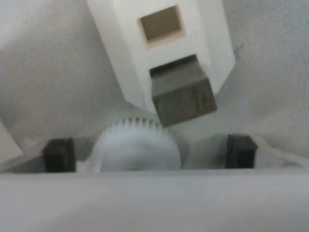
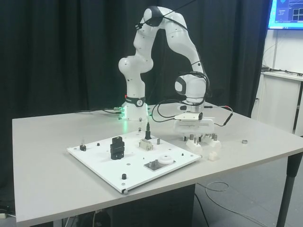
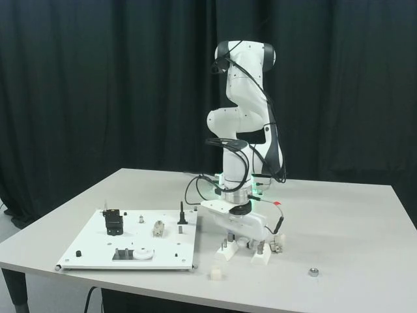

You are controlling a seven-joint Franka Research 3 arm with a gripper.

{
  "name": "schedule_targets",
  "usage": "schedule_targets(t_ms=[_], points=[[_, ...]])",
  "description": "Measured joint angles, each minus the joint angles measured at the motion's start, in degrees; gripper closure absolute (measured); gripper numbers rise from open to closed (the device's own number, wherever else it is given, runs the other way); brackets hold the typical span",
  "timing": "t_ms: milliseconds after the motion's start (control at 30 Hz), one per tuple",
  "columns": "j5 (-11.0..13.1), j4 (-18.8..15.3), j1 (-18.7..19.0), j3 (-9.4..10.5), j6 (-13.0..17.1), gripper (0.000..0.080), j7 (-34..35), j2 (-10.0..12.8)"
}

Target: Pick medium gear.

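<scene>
In the wrist view a white toothed gear (image 1: pixel 135 145) lies between my two black finger pads (image 1: pixel 59 154), with a gap on either side. My gripper (image 1: pixel 149 152) is open and low around it. In the room views the gripper (image 2: pixel 195 137) (image 3: pixel 241 240) hangs just over a white parts stand (image 2: pixel 201 147) (image 3: pixel 260 255) on the grey table, right of the white board; the gear there is hidden by the hand.
A white block with a square hole (image 1: pixel 161 23) and a grey block (image 1: pixel 182 92) stand just beyond the gear. The white board (image 2: pixel 102 163) (image 3: pixel 88 244) carries another white gear (image 2: pixel 164 160) (image 3: pixel 142 254), pegs and a black fixture (image 2: pixel 117 147). A small ring (image 2: pixel 245 141) lies on the table.
</scene>
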Motion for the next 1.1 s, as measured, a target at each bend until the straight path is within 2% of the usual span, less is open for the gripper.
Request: schedule_targets(t_ms=[267,300,800,1100], points=[[-0.1,-0.1,-0.1,-0.01,-0.6,0.0116,-0.2,-0.2],[-0.1,-0.1,-0.1,0.00,-0.7,0.0409,-0.2,-0.2],[-0.4,-0.1,-0.1,-0.10,-1.0,0.0406,-3.4,-1.2],[-0.9,0.1,-0.2,-0.89,-4.4,0.0406,-7.1,-3.7]])
